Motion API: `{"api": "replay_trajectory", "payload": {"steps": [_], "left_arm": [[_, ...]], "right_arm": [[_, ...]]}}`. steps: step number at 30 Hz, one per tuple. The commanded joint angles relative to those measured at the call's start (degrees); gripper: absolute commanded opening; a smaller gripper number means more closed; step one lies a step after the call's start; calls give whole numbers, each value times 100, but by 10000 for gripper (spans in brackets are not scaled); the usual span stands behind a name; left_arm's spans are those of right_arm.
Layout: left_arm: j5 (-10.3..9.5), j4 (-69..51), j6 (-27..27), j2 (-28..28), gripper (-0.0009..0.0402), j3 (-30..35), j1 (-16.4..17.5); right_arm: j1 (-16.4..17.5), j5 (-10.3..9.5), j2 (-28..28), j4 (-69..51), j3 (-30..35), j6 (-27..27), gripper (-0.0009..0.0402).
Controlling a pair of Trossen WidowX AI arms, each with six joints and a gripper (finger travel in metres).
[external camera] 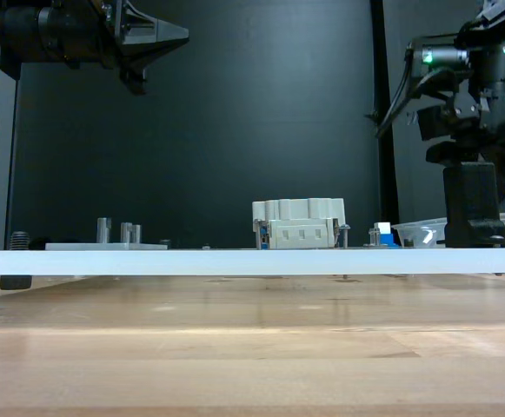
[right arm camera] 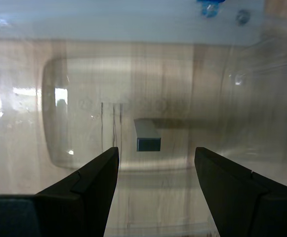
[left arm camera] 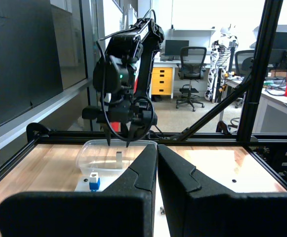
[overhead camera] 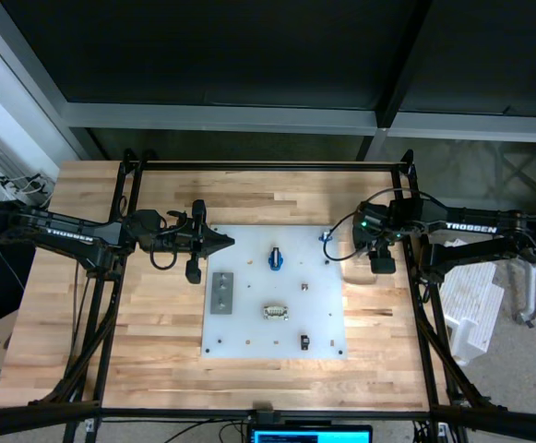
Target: Pick the 16mm bar and install on taskboard
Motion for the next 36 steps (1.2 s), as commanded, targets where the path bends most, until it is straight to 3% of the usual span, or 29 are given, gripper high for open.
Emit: {"api": "replay_trajectory", "payload": {"steps": [1, 7, 10, 22, 36], "left_arm": [[2, 2, 0, 0, 0, 0, 2], [2, 0, 0, 0, 0, 0, 0], [2, 0, 0, 0, 0, 0, 0], [2, 0, 0, 0, 0, 0, 0], [2, 0, 0, 0, 0, 0, 2]], "right_arm": [[-2, -28, 0, 142, -155, -164, 217], [-4, -50, 0, 474, -356, -358, 217], [-7, -186, 0, 560, -444, -450, 217], [-15, -179, 332, 793, -535, -490, 217], [-85, -179, 343, 809, -549, -503, 203]]}}
